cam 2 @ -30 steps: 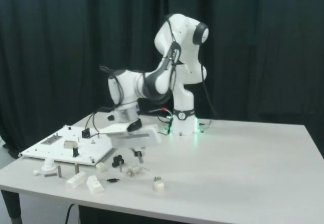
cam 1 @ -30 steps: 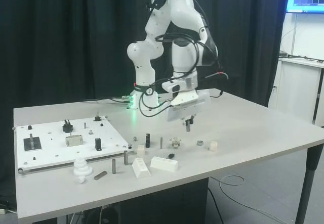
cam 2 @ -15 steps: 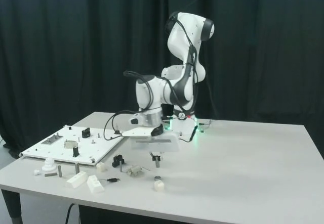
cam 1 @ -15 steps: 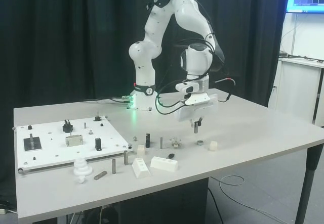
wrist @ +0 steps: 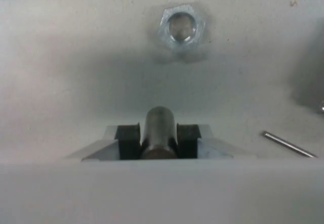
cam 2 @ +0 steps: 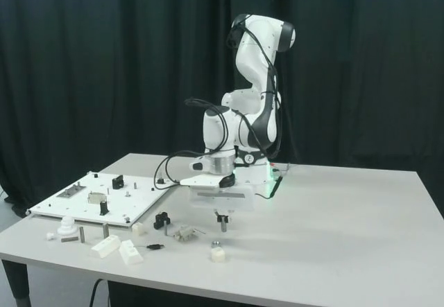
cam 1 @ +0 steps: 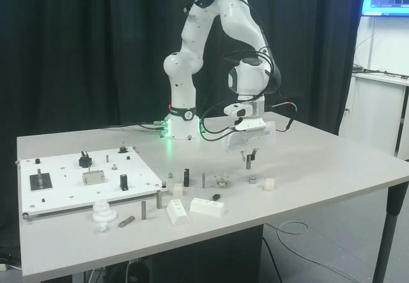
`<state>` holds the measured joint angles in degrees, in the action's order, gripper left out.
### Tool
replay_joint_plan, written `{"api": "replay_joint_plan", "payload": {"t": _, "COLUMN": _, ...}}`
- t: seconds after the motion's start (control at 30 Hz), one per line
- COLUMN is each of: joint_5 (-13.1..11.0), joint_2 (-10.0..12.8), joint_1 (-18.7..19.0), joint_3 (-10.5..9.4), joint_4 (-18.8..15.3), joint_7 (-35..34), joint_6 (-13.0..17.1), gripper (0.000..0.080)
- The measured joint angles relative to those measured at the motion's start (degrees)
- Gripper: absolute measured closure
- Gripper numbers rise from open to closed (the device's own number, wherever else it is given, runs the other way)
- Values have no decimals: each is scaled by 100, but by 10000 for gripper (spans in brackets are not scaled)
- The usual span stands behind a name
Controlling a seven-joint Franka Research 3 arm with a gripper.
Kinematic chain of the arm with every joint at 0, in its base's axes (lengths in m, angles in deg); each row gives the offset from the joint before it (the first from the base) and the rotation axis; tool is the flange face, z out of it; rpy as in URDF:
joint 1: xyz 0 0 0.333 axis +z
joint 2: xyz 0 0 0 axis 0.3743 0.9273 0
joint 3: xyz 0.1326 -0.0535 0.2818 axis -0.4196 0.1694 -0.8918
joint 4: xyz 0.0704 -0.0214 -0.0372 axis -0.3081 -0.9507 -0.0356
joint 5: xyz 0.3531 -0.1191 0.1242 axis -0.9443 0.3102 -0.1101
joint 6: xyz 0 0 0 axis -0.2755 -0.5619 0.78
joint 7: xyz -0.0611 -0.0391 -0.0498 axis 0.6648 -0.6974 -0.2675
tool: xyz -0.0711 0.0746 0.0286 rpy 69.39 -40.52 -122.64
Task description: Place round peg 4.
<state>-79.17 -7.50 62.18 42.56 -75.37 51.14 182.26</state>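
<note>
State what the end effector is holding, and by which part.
A round peg, clamped near its upper end between the end effector fingers; its lower end hangs free above the table.

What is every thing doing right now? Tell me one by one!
End effector: shut on the peg, above the table.
Peg: held upright between the fingers, not touching the table.
Nut: lying flat on the table, loose.
White board: flat on the table, parts standing on it.
Thin pin: lying on its side.
</note>
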Motion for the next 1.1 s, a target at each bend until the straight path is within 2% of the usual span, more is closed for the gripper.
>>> {"api": "replay_joint_plan", "payload": {"t": 0.73, "joint_5": -1, "joint_2": -8, "joint_1": -8, "joint_3": -47, "joint_4": -49, "joint_7": -147, "joint_6": 12, "gripper": 652}}
{"api": "replay_joint_plan", "payload": {"t": 1.1, "joint_5": -5, "joint_2": 125, "joint_1": -33, "joint_3": -144, "joint_4": -48, "joint_7": -163, "joint_6": 227, "gripper": 652}}
